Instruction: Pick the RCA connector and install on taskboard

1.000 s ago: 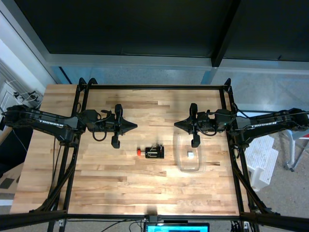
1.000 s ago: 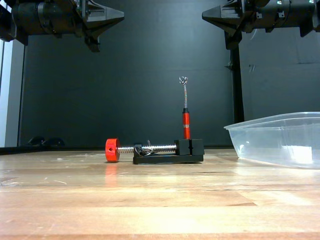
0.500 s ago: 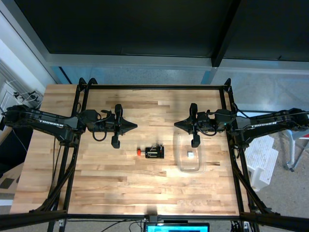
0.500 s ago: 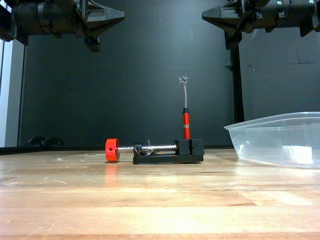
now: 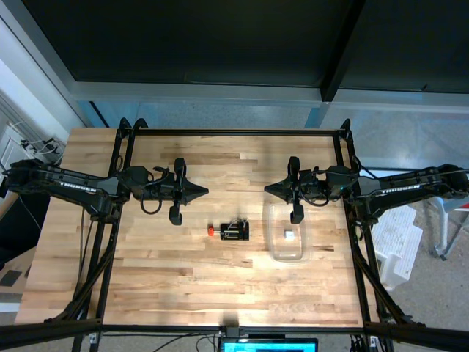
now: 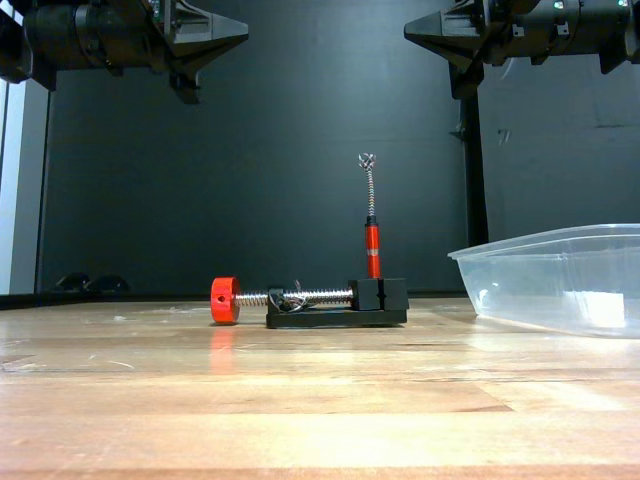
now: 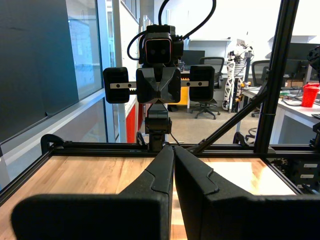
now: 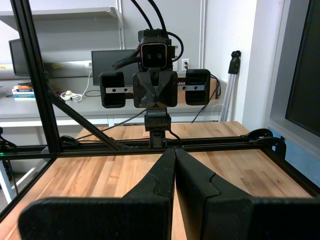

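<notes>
The taskboard (image 5: 234,232) (image 6: 335,303) is a small black block lying mid-table, its red knob (image 6: 225,299) pointing left on a threaded rod. A red-barrelled RCA connector (image 6: 372,250) with a metal spring tail stands upright on the block's right end. My left gripper (image 5: 205,192) (image 6: 243,38) (image 7: 173,148) hovers high, left of and behind the block, shut and holding nothing. Opposite it, my right gripper (image 5: 266,189) (image 6: 408,33) (image 8: 175,150) hangs high to the right, shut with nothing held.
A clear plastic tray (image 5: 277,253) (image 6: 520,270) sits right of the block, below the right gripper, with a small white piece (image 5: 290,235) inside. A black frame (image 5: 234,133) borders the wooden table.
</notes>
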